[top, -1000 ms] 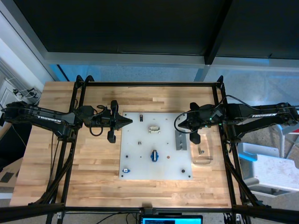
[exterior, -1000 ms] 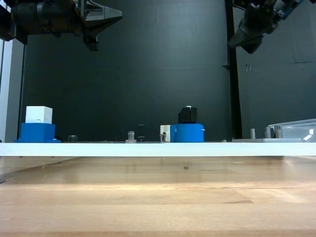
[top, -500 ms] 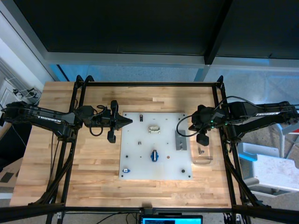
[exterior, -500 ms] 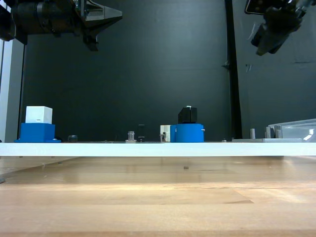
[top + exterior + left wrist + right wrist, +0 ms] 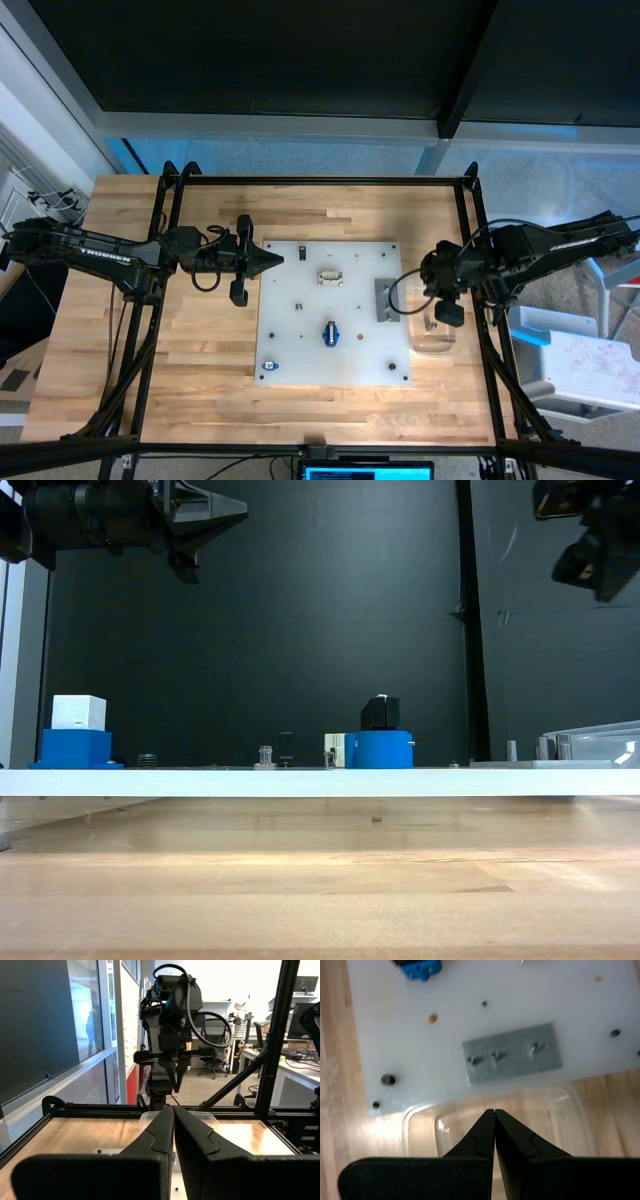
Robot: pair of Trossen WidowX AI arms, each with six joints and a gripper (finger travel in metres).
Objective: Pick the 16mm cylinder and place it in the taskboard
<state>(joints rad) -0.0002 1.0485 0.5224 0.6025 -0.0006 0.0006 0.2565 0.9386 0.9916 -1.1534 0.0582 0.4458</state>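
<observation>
Worktop, high view: a pale wooden plank worktop (image 5: 200, 340) carries the large white square taskboard (image 5: 300, 345). A small clear plastic tray (image 5: 430, 349) lies just beside the board's right edge.
Left claw, high view: the left claw (image 5: 276, 258) is parked over the board's left edge, well apart from the tray.
Right claw, high view: the right claw (image 5: 449, 314) hangs above the tray. A tiny short grey metallic 16mm cylinder (image 5: 429, 326) seems to lie in the tray just beside it, though it is too small to be sure.
Low view: both claws sit high. The right one is well clear of the tray, with nothing visibly carried.
Left wrist view: the left claw's fingers are pressed together and empty.
Right wrist view: the right claw's fingers meet tip to tip, gripping nothing. They are over the tray next to the rectangular grey metal block (image 5: 512, 1060). The cylinder cannot be made out and may be hidden behind the fingers.
Risk, narrow claw: coming down with the tips together would likely jab or flick the peg rather than straddle it.
Risk, rolling: a round peg on smooth plastic may roll away from the pinch.
Risk, tray: the light tray could be shoved or tipped if a finger catches its wall.
Risk, placing: a skewed grip on so small a peg would likely jam it at the board's hole.
</observation>
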